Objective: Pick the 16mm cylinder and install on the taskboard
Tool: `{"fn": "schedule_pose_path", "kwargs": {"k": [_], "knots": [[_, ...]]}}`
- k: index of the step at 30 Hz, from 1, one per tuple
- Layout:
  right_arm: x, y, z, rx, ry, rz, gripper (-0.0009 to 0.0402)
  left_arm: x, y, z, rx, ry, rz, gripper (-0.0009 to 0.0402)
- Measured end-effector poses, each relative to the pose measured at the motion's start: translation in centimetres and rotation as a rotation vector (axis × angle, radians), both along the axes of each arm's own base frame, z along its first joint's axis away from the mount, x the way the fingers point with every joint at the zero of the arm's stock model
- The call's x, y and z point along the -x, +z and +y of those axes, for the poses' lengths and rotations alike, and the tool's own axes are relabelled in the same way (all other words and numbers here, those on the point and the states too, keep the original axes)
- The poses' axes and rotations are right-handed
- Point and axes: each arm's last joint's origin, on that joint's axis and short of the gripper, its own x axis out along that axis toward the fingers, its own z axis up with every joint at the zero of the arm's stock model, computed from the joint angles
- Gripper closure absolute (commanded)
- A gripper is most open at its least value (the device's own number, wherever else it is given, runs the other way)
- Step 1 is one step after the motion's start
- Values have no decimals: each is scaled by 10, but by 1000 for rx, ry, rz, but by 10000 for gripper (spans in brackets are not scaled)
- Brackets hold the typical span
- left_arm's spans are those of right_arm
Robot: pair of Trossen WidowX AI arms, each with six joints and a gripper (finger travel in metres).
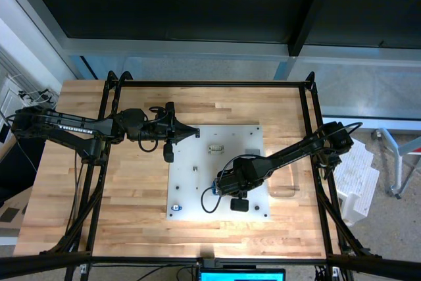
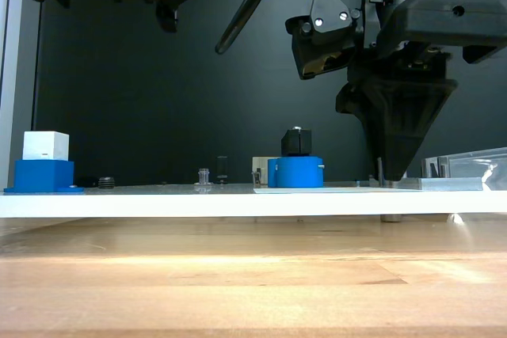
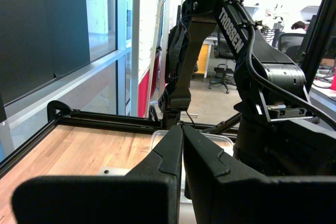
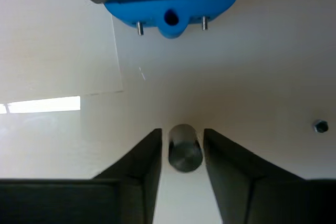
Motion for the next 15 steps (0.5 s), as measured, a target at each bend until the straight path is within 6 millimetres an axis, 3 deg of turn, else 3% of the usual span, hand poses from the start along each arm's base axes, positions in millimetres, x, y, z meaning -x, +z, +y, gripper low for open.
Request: {"fn": "schedule_pose_path", "kwargs": {"k": [7,15], "knots": [[1,5,0,-3,4,-13,205,0,0,0,0,0,0,393],[9,31,-7,-7,57,-66,201,0,0,0,0,0,0,393]]}}
